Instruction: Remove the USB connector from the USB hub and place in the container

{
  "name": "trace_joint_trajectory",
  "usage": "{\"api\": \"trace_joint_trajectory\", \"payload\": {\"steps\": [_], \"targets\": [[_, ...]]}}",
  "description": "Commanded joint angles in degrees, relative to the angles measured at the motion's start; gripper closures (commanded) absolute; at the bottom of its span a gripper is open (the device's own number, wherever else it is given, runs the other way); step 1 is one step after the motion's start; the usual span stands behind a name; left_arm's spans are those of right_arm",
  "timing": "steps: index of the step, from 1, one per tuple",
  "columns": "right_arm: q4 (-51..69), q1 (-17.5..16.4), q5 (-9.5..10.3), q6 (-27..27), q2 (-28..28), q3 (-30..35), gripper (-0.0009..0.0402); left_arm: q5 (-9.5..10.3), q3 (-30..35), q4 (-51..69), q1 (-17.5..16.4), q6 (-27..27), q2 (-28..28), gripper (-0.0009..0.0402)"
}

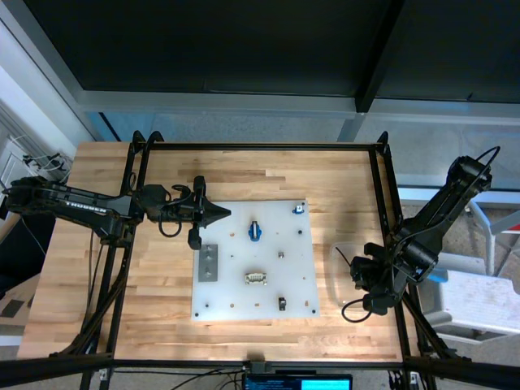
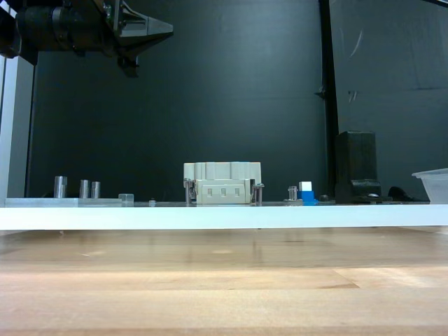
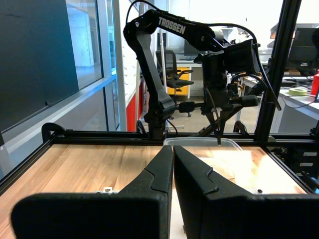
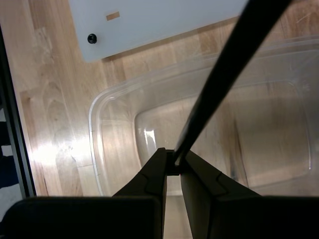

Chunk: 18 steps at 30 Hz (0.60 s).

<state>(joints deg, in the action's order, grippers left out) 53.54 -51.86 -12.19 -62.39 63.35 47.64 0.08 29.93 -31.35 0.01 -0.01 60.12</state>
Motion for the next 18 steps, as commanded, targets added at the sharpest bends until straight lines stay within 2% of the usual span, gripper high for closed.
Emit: {"api": "trace_joint_trajectory", "payload": {"steps": [1, 8, 18], "targets": [[0.55, -0.04, -0.24, 0.22, 0.00, 0.04, 0.0393, -0.02, 0.02, 0.00, 0.00, 0.00, 0.00, 0.0392], [2.62, -0.04, -0.42, -0.24, 0.00, 0.04, 0.0369, -0.02, 0.02, -0.02, 0.00, 0.00, 0.00, 0.0392], [2.80, -0.04, -0.20, -0.24, 0.00, 0.07, 0.0239, -0.02, 0.02, 0.00, 0.00, 0.00, 0.00, 0.0392]]}}
